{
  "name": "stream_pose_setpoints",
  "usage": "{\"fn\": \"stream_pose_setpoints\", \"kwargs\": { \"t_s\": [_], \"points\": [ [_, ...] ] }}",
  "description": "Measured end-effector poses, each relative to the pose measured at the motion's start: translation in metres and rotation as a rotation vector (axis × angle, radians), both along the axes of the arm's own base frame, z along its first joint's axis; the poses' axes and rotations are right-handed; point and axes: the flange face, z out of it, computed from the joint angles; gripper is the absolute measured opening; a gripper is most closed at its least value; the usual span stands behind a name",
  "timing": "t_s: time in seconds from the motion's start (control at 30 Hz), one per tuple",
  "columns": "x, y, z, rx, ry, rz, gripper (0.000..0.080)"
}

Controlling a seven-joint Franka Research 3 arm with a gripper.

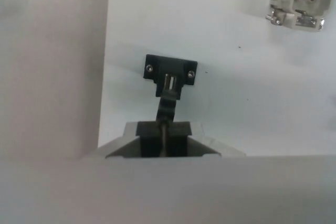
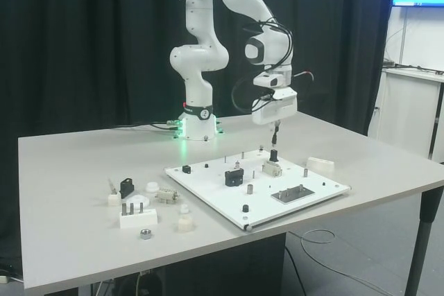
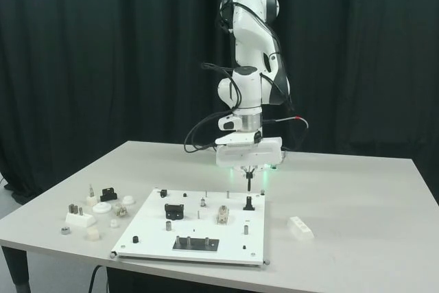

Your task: Insert USB.

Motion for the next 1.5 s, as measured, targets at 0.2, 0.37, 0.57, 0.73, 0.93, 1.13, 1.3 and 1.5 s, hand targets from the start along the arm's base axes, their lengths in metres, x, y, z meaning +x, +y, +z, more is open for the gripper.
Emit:
{"fn": "stream_pose_setpoints", "kwargs": {
  "t_s": [0.2,0.37,0.57,0.73,0.93,1.13,1.3,1.5],
  "points": [
    [0.0001,0.0031,-0.0042,-0.004,0.000,0.012,0.0023],
    [0.0010,0.0036,-0.0077,-0.007,-0.003,0.018,0.0023],
    [0.0019,0.0037,-0.0099,-0.006,-0.006,0.018,0.0023],
    [0.0020,0.0042,-0.0098,-0.006,-0.006,0.019,0.0022],
    [0.0021,0.0046,-0.0096,-0.006,-0.007,0.020,0.0022],
    [0.0023,0.0040,-0.0098,-0.006,-0.007,0.017,0.0022],
    [0.0028,0.0022,-0.0098,-0.006,-0.008,0.012,0.0022],
    [0.0032,0.0006,-0.0099,-0.006,-0.009,0.008,0.0022]
  ]
}}
